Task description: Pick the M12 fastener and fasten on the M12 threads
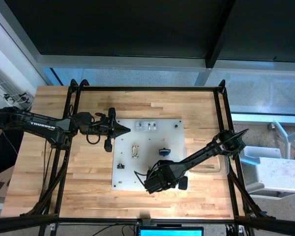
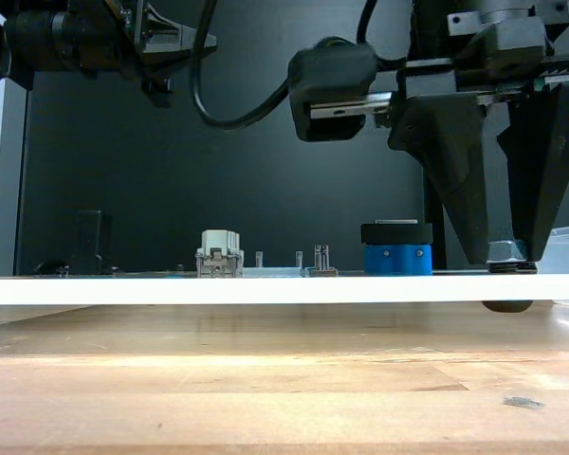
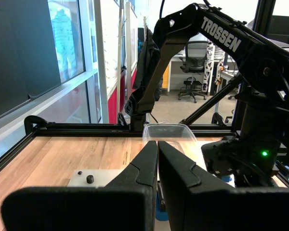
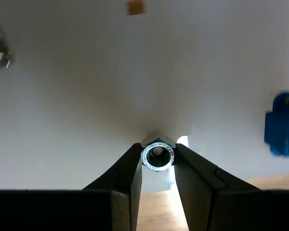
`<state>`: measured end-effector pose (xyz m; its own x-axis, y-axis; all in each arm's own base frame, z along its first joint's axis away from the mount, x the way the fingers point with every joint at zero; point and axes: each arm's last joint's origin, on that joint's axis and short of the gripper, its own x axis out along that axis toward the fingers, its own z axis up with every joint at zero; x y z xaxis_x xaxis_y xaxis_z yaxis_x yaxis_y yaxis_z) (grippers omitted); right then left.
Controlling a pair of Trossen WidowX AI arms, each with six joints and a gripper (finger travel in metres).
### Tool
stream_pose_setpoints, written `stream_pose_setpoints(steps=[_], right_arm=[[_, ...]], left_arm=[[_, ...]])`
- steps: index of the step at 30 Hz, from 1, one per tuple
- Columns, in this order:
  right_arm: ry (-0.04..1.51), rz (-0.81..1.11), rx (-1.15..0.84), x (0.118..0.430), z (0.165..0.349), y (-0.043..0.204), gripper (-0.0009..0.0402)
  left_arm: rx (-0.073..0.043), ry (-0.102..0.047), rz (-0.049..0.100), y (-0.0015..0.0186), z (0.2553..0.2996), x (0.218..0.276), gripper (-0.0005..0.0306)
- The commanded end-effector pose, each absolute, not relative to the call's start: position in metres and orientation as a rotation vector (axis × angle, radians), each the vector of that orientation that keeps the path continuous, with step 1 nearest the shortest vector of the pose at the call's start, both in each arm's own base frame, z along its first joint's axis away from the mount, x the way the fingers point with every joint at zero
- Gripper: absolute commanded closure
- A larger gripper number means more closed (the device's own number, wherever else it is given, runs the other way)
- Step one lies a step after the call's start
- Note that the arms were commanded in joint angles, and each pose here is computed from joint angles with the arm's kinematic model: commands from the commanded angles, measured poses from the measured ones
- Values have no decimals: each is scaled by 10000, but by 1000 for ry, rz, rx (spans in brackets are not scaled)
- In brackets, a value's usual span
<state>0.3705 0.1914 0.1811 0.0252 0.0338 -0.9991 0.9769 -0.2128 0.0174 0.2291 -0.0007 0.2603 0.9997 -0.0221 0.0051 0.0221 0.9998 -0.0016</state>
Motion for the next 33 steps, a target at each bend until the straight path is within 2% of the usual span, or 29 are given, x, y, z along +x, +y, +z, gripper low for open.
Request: stream_pose_setpoints(steps=[1,9,16,33], right_arm=[[1010,-1461,1533,3705,1812,1915,354],[680,-1796,1864,3703,1812,1918,354],[499,-1937,2003,3699,1812,1927,354],[509,-1923,2007,3708,1812,1928,354]], left_arm=[[-2,-5,-22,-7,2602,2292,300],[-2,-5,-22,-7,2602,2292,300],[-2,-5,-22,-7,2602,2292,300],[-2,-5,-22,-6,2602,2292,300]])
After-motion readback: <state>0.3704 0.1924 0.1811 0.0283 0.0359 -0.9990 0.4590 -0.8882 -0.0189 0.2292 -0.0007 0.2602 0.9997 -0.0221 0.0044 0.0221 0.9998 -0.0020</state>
